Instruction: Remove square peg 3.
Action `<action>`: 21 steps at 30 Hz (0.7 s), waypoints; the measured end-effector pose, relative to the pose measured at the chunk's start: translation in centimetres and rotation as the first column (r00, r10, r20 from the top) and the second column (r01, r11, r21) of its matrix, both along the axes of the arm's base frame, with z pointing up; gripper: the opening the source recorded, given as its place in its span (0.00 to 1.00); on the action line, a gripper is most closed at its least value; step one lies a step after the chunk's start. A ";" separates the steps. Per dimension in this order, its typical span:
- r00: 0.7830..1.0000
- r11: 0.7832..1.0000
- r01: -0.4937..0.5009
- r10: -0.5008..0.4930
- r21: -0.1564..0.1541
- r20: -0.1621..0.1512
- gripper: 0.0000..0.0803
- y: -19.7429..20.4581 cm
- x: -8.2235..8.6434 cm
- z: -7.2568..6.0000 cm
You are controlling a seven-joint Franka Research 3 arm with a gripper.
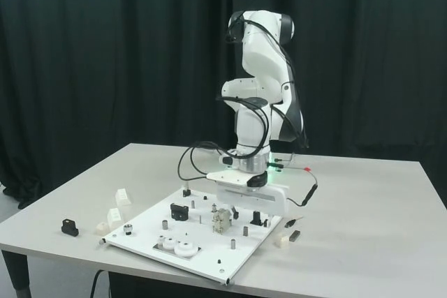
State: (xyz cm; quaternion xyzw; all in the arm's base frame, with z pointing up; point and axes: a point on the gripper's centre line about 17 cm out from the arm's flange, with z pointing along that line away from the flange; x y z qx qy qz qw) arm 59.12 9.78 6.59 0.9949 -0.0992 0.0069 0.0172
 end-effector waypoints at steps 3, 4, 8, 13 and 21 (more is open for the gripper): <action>1.000 1.000 -0.003 0.003 0.003 0.001 1.00 0.1 0.0 -0.5; 1.000 1.000 -0.003 0.003 0.004 0.001 1.00 0.1 0.0 -0.6; 1.000 1.000 -0.023 0.023 0.007 -0.001 1.00 0.2 0.0 -1.2; 0.999 0.999 -0.048 0.048 0.005 0.000 1.00 0.0 0.1 -1.8; 0.998 0.998 -0.056 0.056 0.002 0.003 1.00 -0.2 0.2 -2.4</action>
